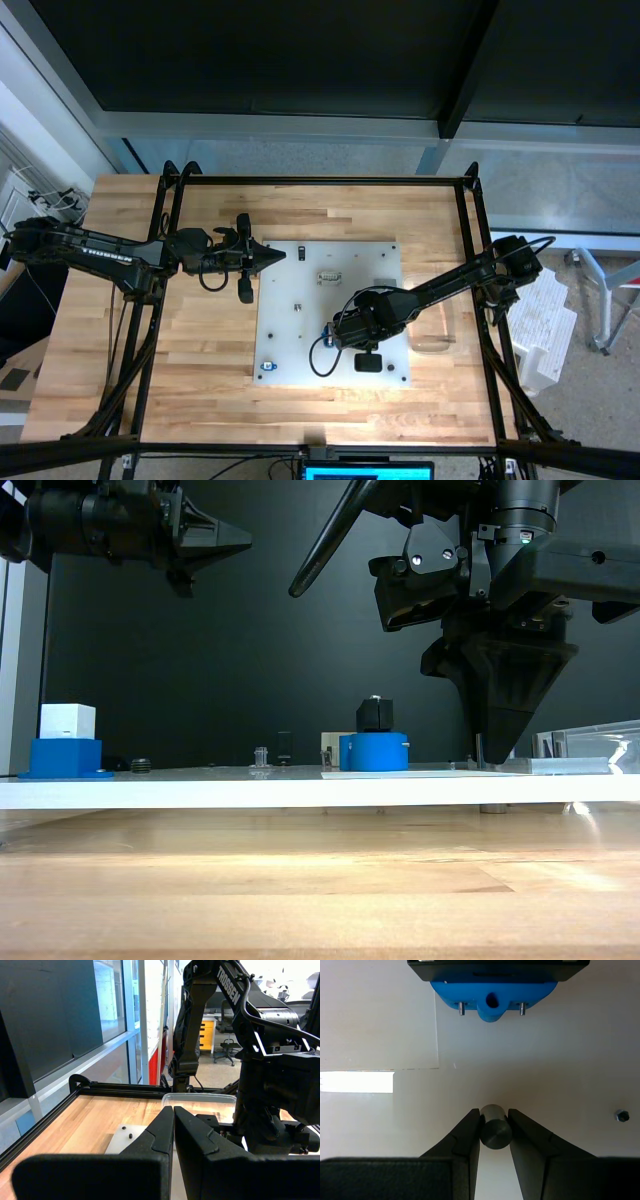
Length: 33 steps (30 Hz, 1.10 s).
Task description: Remove the 16mm cylinder and place in the container
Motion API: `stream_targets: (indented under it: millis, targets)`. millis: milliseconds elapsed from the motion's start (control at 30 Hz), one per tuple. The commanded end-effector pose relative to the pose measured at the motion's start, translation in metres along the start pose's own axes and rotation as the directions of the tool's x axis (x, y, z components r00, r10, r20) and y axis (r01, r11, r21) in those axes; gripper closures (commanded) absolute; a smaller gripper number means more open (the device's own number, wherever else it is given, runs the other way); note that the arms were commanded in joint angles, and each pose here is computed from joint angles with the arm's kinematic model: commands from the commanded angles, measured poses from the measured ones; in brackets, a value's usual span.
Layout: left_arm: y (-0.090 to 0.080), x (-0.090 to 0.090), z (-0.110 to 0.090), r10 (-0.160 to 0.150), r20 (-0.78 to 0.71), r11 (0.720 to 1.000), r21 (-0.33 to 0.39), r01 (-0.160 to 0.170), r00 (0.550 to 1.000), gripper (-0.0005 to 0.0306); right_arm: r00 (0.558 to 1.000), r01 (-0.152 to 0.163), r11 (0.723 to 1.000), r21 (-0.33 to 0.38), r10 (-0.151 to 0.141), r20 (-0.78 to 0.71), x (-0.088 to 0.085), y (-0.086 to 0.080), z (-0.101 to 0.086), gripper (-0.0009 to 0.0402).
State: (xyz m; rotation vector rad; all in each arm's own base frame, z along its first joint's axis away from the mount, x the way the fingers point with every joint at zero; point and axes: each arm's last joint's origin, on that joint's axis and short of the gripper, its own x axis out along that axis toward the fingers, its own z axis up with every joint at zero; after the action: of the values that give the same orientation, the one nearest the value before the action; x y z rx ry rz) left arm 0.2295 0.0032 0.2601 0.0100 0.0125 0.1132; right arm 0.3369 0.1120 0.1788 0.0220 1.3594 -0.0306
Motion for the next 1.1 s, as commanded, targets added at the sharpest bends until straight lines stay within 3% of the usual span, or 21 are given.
stream_targets:
  millis: [33, 400, 867, 1100]
  targets:
    - [0.000, 0.000, 0.000, 0.000, 0.000, 1.000, 0.000, 0.000, 1.000, 0.0300, 1.000, -0.001, 1.000, 0.001, 0.001, 0.007, -0.003, 0.000, 0.000, 0.0379]
    - [0.000, 0.000, 0.000, 0.000, 0.000, 1.000, 0.000, 0.000, 1.000, 0.0300, 0.999, -0.014, 1.000, 0.005, 0.014, 0.046, -0.023, -0.003, -0.002, 0.0393]
    - [0.000, 0.000, 0.000, 0.000, 0.000, 1.000, 0.000, 0.000, 1.000, 0.0300, 0.995, -0.032, 0.999, 0.019, 0.030, 0.097, -0.075, -0.016, -0.018, 0.0393]
    - [0.000, 0.000, 0.000, 0.000, 0.000, 1.000, 0.000, 0.000, 1.000, 0.0300, 0.995, -0.033, 0.999, 0.019, 0.030, 0.097, -0.081, -0.017, -0.021, 0.0393]
